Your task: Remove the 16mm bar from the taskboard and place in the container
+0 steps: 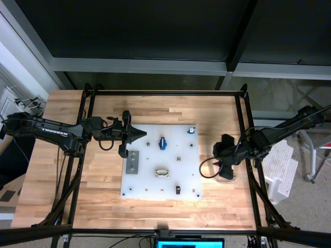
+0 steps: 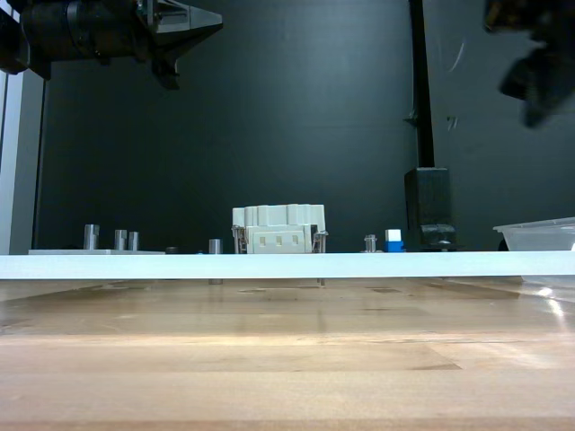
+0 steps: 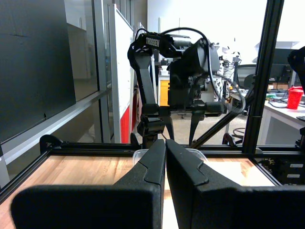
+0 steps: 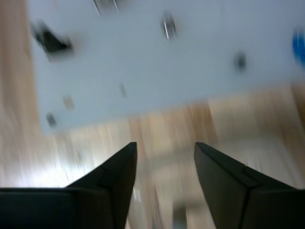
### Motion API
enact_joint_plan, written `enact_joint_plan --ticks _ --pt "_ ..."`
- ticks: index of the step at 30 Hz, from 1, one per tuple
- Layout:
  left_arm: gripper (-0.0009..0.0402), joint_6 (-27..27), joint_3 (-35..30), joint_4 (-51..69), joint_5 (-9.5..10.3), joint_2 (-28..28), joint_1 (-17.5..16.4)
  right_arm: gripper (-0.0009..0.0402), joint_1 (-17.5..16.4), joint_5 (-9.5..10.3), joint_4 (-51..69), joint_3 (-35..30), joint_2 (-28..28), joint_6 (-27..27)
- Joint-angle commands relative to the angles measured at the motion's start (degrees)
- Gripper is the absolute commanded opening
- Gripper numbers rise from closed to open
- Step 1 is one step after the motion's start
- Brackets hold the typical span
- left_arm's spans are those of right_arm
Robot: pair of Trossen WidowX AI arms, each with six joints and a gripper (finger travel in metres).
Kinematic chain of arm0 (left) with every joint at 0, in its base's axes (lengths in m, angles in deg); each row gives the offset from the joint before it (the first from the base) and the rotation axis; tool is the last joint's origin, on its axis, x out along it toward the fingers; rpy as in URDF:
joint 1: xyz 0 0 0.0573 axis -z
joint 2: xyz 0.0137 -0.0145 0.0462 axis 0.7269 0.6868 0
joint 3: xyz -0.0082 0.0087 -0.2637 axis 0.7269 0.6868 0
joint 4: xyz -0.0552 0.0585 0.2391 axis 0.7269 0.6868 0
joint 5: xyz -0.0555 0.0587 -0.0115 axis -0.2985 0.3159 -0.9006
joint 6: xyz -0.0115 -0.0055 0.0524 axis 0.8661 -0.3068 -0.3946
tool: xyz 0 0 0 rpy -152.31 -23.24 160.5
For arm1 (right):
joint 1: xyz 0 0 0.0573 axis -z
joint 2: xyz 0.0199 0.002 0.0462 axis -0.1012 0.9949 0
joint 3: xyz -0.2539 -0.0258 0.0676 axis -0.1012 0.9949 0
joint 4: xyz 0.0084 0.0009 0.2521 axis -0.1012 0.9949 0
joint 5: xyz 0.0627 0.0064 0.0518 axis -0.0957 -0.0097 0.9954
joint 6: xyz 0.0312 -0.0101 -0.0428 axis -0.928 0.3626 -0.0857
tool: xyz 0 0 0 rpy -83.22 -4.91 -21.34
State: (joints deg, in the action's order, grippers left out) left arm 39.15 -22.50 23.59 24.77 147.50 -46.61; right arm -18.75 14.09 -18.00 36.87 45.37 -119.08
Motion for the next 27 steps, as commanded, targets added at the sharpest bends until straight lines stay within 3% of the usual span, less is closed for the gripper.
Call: enact_joint_plan --ticks 1,7,11,18,27 --pt "0.0 0.0 0.0 0.0 0.0 0.0 0.0 0.0112 2.8 -1.07 -7.8 0.1 0.0 6.5" --pt "0.0 0.0 0.0 0.0 0.0 0.0 0.0 0.0041 9.2 -0.35 -22.4 0.3 1.3 19.6" --pt "0.0 0.0 0.0 0.0 0.0 0.0 0.0 -0.0002 13.6 3.8 -31.7 0.3 3.1 25.7" --pt "0.0 0.0 0.0 0.0 0.0 0.0 0.0 -0.0002 20.4 8.96 -45.9 0.5 5.3 31.1" --pt "0.0 0.0 0.0 0.0 0.0 0.0 0.0 0.0 24.2 13.14 -61.1 3.4 6.0 33.7"
